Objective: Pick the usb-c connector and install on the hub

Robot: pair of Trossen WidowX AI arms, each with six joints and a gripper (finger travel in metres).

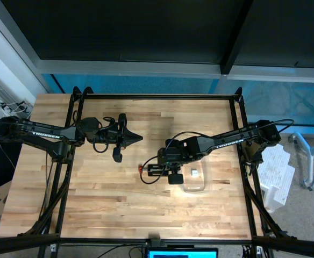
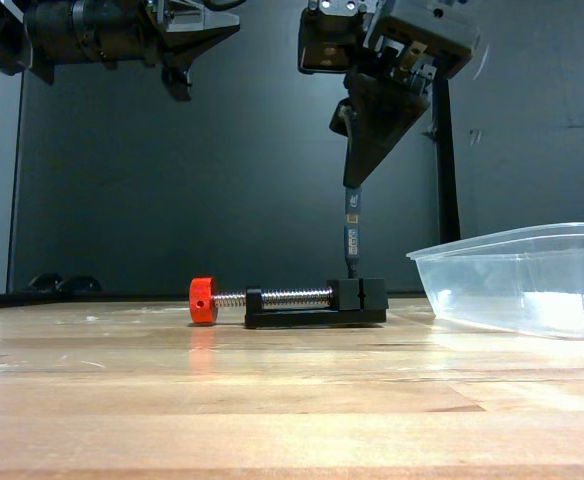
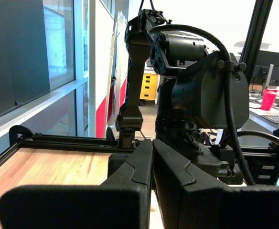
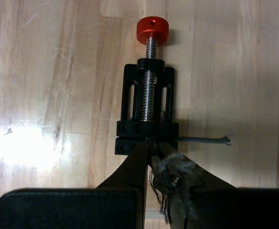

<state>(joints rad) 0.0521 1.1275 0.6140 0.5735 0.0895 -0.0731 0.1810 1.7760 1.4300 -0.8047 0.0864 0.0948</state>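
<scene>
1. Directly under my right gripper (image 2: 352, 185) sits a black clamp (image 2: 312, 303), red knob (image 2: 202, 300) on its screw, with a clear plastic tub (image 2: 532, 275) just beside.
2. Right gripper is clenched on the usb-c connector (image 2: 350, 235). It's upright, lower end at the clamp's block; seated or not, can't tell.
3. Left gripper (image 3: 152, 143) is high and well apart, fingers pressed together, empty.
4. TROSSEN reads on my left arm (image 1: 41, 135).

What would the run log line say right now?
left gripper shut, raised | right gripper shut on usb-c connector | held upright, tip at vise
</scene>
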